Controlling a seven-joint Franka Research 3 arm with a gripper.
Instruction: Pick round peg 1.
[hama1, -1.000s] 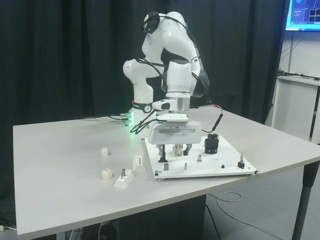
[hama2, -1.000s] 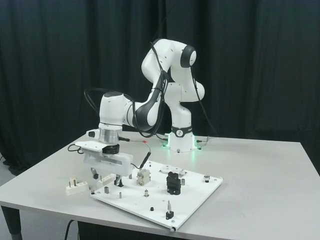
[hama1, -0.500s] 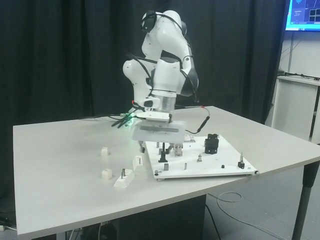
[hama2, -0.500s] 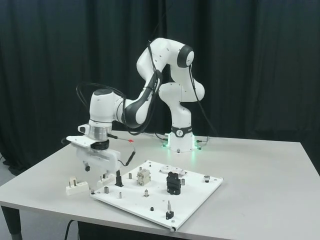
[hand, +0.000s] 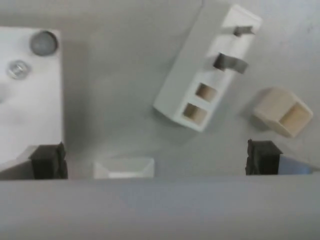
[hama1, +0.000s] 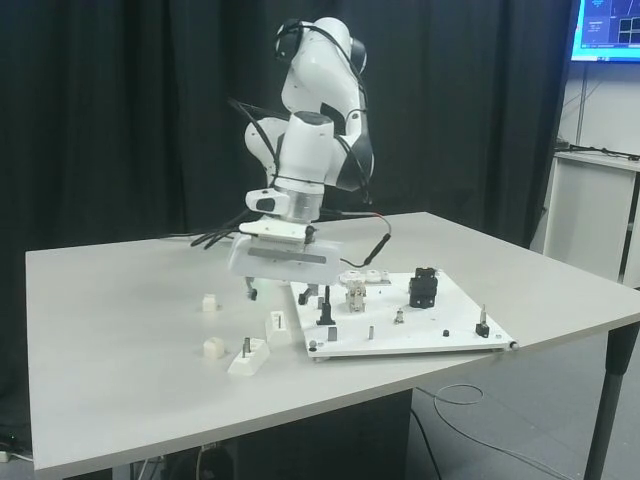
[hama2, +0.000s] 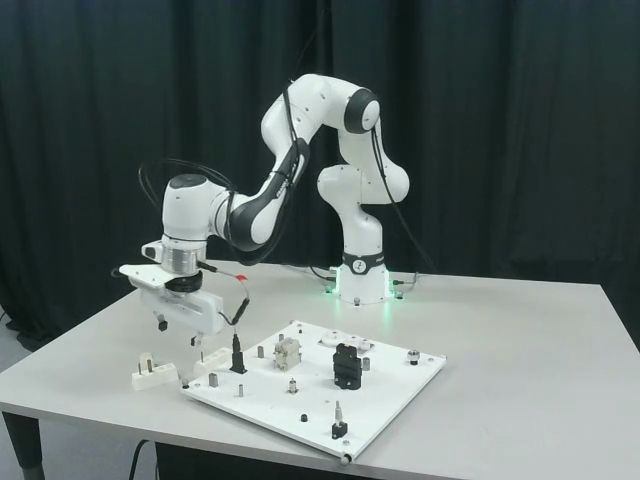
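1. Round peg 1 (hand: 230, 62) is standing, as far as we are able to judge, in the white holder (hand: 207, 70) on the grey worktop (hama1: 120, 300). Two grey pegs are rising from that holder at one end, and we cannot tell which of them is the one named.
2. The holder's other two sockets are showing as empty square holes. In the first room view the holder (hama1: 248, 358) is lying off the left edge of the white board (hama1: 400, 330), apart from it.
3. The tool (hand: 155, 159) is hanging above the worktop with its black fingertips (hand: 48, 161) spread wide and nothing between them in its grip. It is hovering beside the board's edge, short of the holder and not touching it.
4. A small white block (hand: 124, 167) is sitting on the worktop under the gap between the fingertips, just beside the board's edge.
5. A hollow cube (hand: 282, 112) is sitting near the holder on the side away from the board, apart from it. Another little block (hama1: 209, 301) is lying farther back on the worktop.
6. We are seeing bare worktop between the board's edge and the holder, and wide bare surface beyond the holder toward the worktop's far left.
7. The holder is lying close to the worktop's front edge in both room views.
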